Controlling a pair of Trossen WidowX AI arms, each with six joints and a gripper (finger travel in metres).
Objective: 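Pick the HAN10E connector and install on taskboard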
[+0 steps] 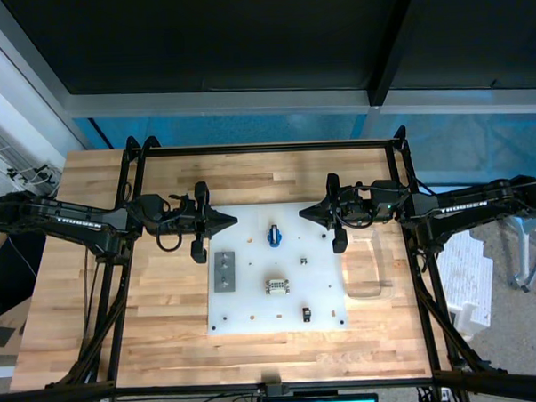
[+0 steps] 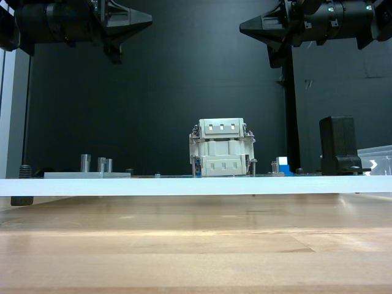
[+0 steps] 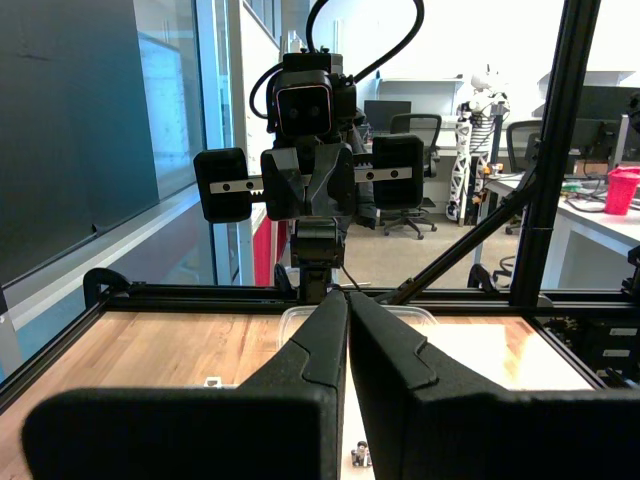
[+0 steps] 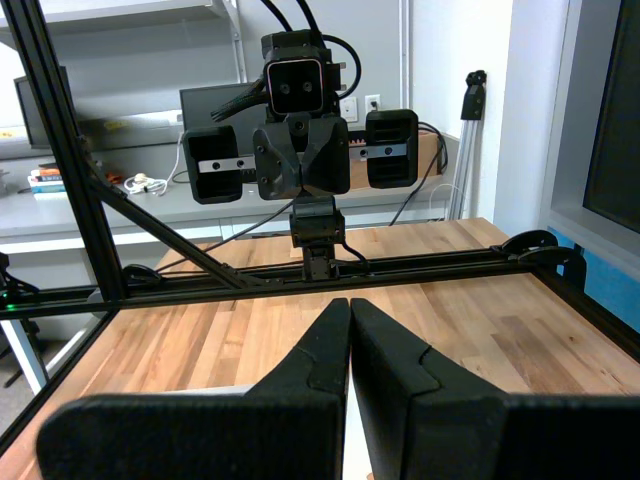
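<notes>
the left claw hangs high over the far edge of the taskboard, its fingers pressed together on nothing. the right claw faces it from the other side at the same height, also closed and empty. the han10e connector sits on the board well below both claws, between them and nearer the table's near edge. from table height it stands level and looks seated on a matching base, so the install appears done, with little left beyond perhaps checking the seat. the blue part stands below the gap between the tips. the grey block lies beneath the left claw's side. a clear tray lies off the board under the right claw's side. nothing blocks either claw's way down.
</notes>
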